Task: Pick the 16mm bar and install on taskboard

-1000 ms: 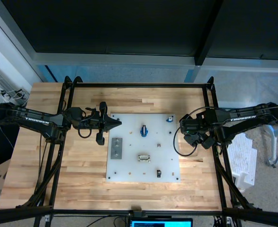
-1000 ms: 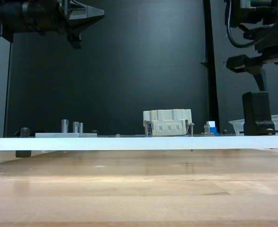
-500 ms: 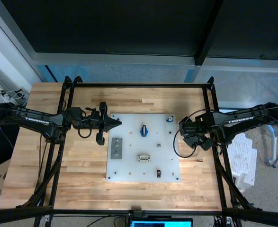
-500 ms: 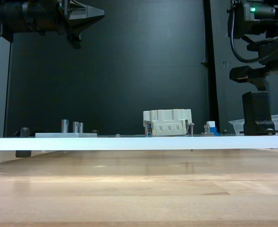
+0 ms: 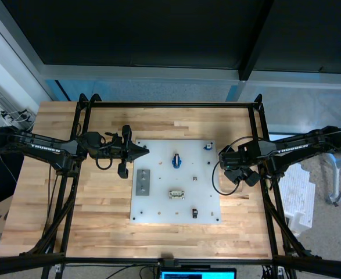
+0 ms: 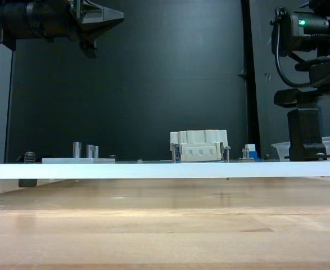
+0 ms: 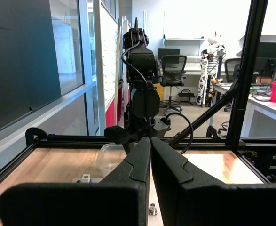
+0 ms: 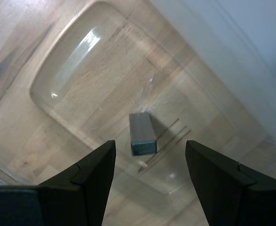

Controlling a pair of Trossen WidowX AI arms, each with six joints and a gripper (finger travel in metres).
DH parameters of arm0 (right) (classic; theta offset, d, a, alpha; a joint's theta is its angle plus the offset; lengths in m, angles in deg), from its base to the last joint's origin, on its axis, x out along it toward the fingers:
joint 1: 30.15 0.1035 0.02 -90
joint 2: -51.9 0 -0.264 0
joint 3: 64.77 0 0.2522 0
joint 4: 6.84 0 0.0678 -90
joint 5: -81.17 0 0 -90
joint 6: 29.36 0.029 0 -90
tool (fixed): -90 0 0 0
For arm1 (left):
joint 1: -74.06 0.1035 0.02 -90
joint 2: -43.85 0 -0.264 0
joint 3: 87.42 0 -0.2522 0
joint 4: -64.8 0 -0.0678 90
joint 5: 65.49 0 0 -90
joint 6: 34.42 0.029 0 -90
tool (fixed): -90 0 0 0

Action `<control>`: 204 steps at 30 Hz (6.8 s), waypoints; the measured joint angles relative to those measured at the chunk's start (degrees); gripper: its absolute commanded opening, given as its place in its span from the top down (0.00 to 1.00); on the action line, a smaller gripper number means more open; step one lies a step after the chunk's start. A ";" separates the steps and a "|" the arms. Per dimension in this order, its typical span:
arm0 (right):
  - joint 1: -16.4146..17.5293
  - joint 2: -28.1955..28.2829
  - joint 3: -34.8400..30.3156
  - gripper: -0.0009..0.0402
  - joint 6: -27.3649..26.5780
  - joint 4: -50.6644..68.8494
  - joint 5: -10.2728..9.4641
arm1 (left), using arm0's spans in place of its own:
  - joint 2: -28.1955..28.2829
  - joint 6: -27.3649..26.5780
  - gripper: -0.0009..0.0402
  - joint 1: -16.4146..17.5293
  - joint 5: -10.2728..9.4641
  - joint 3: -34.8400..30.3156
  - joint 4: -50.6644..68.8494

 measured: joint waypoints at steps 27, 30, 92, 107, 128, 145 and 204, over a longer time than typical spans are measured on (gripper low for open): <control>0.11 0.76 4.02 0.52 -0.02 -5.51 -0.02 | 0.00 0.00 0.98 0.00 0.00 0.02 0.00; 0.11 0.76 4.02 0.56 -0.02 -5.53 -0.02 | 0.00 0.02 0.98 0.00 -0.02 0.02 0.00; 0.37 0.66 -18.71 0.97 23.26 17.31 0.00 | 0.00 0.00 0.98 0.00 0.00 0.02 0.00; 5.46 5.64 -23.50 0.97 47.95 16.90 -0.04 | 0.00 0.00 0.98 0.00 0.00 0.00 0.00; 18.36 22.56 -36.04 0.97 62.51 16.09 -1.42 | 0.00 0.02 0.98 0.00 0.00 0.00 0.00; 24.52 28.63 -37.00 0.97 68.98 8.61 -4.00 | 0.00 0.02 0.98 0.00 0.00 0.02 0.00; 28.98 38.27 -39.23 0.97 73.07 4.28 -3.91 | 0.02 0.00 0.98 0.00 -0.02 0.02 -0.02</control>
